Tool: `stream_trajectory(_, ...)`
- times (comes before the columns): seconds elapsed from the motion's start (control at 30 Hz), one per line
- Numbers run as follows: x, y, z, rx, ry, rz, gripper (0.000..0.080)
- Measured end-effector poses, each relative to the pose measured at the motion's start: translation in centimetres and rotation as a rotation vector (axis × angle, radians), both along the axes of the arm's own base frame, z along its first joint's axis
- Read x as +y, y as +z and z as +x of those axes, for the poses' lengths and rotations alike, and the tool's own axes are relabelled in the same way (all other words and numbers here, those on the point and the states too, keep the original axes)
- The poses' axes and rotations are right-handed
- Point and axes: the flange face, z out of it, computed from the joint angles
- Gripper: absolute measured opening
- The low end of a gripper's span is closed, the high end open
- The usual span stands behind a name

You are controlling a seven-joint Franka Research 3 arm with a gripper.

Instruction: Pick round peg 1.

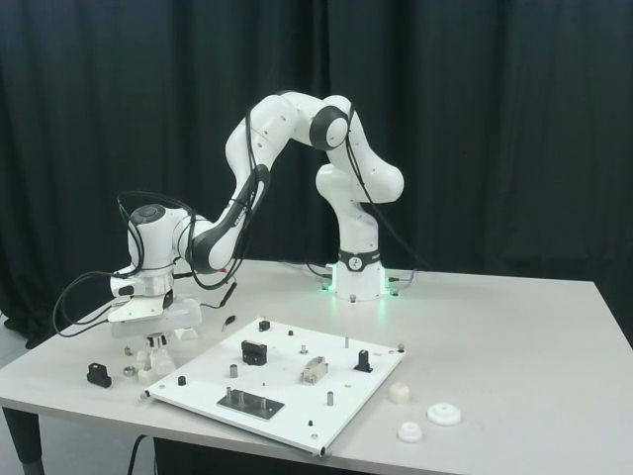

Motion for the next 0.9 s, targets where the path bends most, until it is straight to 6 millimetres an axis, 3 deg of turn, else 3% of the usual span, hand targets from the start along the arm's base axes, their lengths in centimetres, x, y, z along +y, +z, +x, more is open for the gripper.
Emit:
stream_trajectory(0.17, 0.0, 0.0, 0.0, 0.000, 0.000, 0.000, 0.0282)
stream_trajectory(0.2, 0.0, 0.0, 0.0, 0.000, 0.000, 0.000, 0.0126)
stream_trajectory(0.23, 0.0, 0.0, 0.0, -0.001, 0.000, 0.000, 0.0126)
stream_trajectory(0.27, 0.0, 0.0, 0.0, -0.001, -0.001, 0.000, 0.0032)
stream_trajectory(0.6, 0.2, 0.9, 0.1, -0.001, -0.004, 0.008, 0.0032)
stream_trajectory(0.9, 0.9, 4.2, 0.2, 0.005, -0.016, 0.037, 0.0032)
